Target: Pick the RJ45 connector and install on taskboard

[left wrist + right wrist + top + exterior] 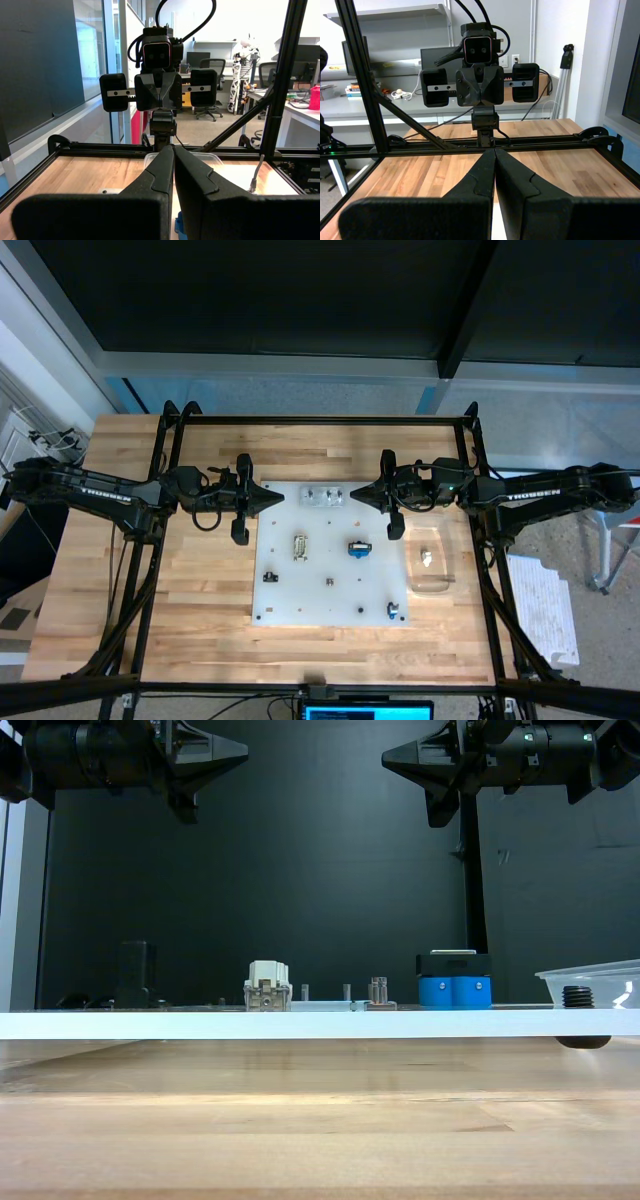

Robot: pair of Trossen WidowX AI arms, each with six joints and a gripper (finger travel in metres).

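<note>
The left tool [272, 500] and right tool [360, 494] hang high over the board's [300, 590] far edge, each pinched closed on nothing. The tray [445, 582] at the right shows only a pale block [427, 559], with no cable in sight. Whether the connector sits in the jack [394, 612] at the near right corner I cannot tell; if not, picking and seating remain.

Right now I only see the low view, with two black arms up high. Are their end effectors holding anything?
Observer: No. The wrist views show the left end effector and the right end effector both shut on nothing, hanging high over the far side of the white board.
Operator: What's in that clear tray?
Observer: From above, it holds a white block; I can't tell whether the connector is on it.
</note>
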